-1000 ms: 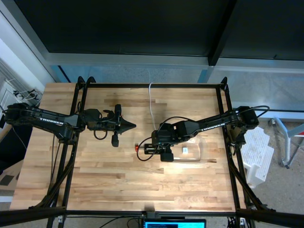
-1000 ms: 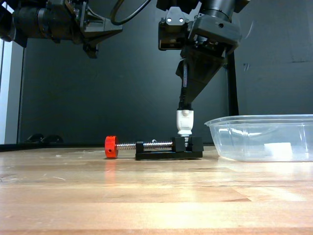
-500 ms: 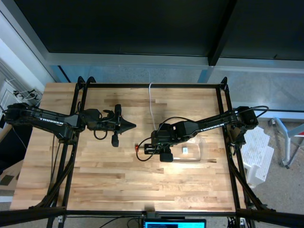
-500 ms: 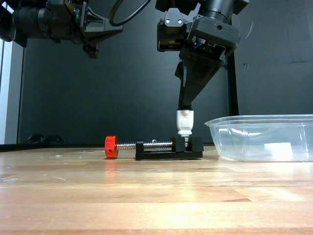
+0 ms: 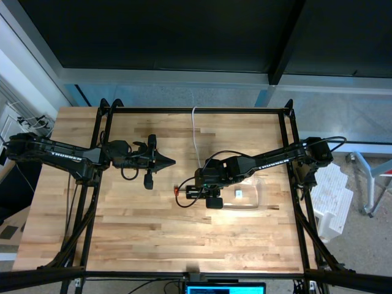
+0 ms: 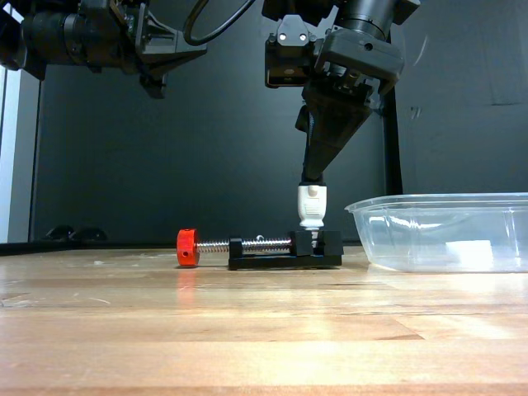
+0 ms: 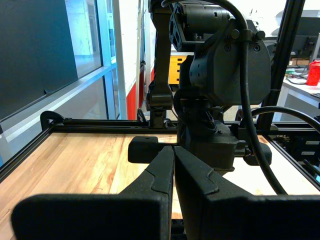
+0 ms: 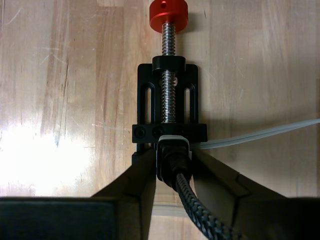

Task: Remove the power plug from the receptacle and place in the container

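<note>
The right pincer (image 6: 313,175) was closed around the power plug (image 8: 173,159), which sat in the receptacle (image 6: 311,208) beside the container (image 6: 396,239), which held 0 items. Pulling and placing remained. The left pincer (image 5: 169,162), shut and empty, hung well apart.

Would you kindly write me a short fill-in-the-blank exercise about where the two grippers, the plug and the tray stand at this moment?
1. The power plug sits in the receptacle, held in a black clamp with a ____ knob.
2. The right gripper is closed on the plug from ____.
3. The left gripper hangs above the table, fingers ____.
4. The container holds only a white ____.
Missing words: red; above; shut; label.
</note>
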Controlling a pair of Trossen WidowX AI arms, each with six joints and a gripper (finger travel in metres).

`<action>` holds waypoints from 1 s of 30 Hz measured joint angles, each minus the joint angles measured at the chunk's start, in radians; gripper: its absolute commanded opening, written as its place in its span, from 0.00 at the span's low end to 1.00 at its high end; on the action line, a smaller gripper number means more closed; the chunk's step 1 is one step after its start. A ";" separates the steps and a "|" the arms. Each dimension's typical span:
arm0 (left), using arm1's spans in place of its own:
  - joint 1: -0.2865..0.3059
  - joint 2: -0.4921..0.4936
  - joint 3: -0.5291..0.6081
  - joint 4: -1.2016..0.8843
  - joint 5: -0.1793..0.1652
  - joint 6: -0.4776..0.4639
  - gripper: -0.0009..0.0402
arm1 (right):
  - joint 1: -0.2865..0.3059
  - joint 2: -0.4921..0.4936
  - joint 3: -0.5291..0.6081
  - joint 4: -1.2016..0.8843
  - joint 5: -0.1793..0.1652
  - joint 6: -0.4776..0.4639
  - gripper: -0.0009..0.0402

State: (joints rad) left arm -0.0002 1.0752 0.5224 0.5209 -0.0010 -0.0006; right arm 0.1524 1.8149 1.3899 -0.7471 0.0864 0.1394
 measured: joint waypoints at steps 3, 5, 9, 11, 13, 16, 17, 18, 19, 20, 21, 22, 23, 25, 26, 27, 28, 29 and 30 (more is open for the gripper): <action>0.000 0.000 0.000 0.000 0.000 0.000 0.02 | 0.000 0.000 0.000 0.001 0.000 0.008 0.12; 0.000 0.000 0.000 0.000 0.000 0.000 0.02 | 0.000 0.000 0.000 0.001 0.000 0.008 0.07; 0.000 0.000 0.000 0.000 0.000 0.000 0.02 | -0.002 0.000 0.000 0.001 0.000 0.008 0.03; 0.000 0.000 0.000 0.000 0.000 0.000 0.02 | -0.002 0.000 0.000 0.001 0.000 0.009 0.03; 0.000 0.000 0.000 0.000 0.000 0.000 0.02 | -0.002 0.000 0.000 0.001 0.000 0.009 0.02; 0.000 0.000 0.000 0.000 0.000 0.000 0.02 | -0.002 0.000 0.000 0.000 0.000 0.009 0.02; 0.000 0.000 0.000 0.000 0.000 0.000 0.02 | -0.002 -0.001 0.000 0.000 0.000 0.009 0.02; 0.000 0.000 0.000 0.000 0.000 0.000 0.02 | -0.002 -0.001 0.000 0.000 0.000 0.009 0.02; 0.000 0.000 0.000 0.000 0.000 0.000 0.02 | -0.002 -0.002 0.000 0.000 0.000 0.009 0.02; 0.000 0.000 0.000 0.000 0.000 0.000 0.02 | -0.002 -0.002 0.000 0.000 0.000 0.009 0.02; 0.000 0.000 0.000 0.000 0.000 0.000 0.02 | -0.002 -0.002 0.000 0.000 0.000 0.009 0.02; 0.000 0.000 0.000 0.000 0.000 0.000 0.02 | -0.002 -0.002 0.001 -0.001 0.000 0.009 0.02; 0.000 0.000 0.000 0.000 0.000 0.000 0.02 | -0.002 -0.003 0.001 -0.002 0.000 0.009 0.02; 0.000 0.000 0.000 0.000 0.000 0.000 0.02 | -0.002 -0.004 0.003 -0.005 0.000 0.009 0.02; 0.000 0.000 0.000 0.000 0.000 0.000 0.02 | -0.002 -0.004 0.004 -0.005 0.000 0.009 0.02; 0.000 0.000 0.000 0.000 0.000 0.000 0.02 | -0.002 -0.004 0.004 -0.006 -0.001 0.009 0.02; 0.000 0.000 0.000 0.000 0.000 0.000 0.02 | -0.002 -0.005 0.005 -0.006 0.000 0.009 0.02; 0.000 0.000 0.000 0.000 0.000 0.000 0.02 | -0.002 -0.005 0.005 -0.007 -0.001 0.009 0.02; 0.000 0.000 0.000 0.000 0.000 0.000 0.02 | -0.002 -0.006 0.005 -0.006 -0.001 0.009 0.02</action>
State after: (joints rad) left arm -0.0002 1.0752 0.5228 0.5209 -0.0010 -0.0002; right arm 0.1501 1.8088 1.3949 -0.7536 0.0856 0.1486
